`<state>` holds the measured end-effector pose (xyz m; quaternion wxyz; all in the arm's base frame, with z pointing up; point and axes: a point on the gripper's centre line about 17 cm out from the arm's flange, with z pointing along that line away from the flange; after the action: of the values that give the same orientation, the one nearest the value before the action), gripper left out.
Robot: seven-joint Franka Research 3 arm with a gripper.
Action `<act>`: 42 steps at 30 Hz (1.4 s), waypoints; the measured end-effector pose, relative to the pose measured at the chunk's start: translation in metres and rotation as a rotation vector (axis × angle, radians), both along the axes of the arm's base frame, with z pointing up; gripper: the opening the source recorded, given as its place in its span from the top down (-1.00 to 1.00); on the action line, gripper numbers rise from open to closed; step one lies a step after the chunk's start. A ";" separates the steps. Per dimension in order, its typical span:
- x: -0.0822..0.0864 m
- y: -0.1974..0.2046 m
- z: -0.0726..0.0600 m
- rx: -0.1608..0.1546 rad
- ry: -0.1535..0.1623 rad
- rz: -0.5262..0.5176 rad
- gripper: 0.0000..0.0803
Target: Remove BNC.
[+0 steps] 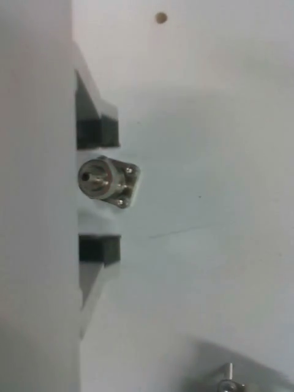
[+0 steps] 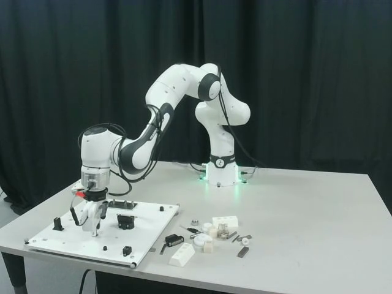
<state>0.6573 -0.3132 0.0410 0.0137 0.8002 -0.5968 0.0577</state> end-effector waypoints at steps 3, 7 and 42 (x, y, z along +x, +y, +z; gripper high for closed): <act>0.001 -0.002 -0.001 -0.002 -0.001 -0.001 0.27; 0.006 -0.001 -0.002 -0.001 -0.008 -0.001 0.27; 0.004 0.000 -0.002 0.050 0.070 0.043 0.70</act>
<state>0.6609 -0.3134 0.0390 0.0133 0.8146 -0.5797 0.0149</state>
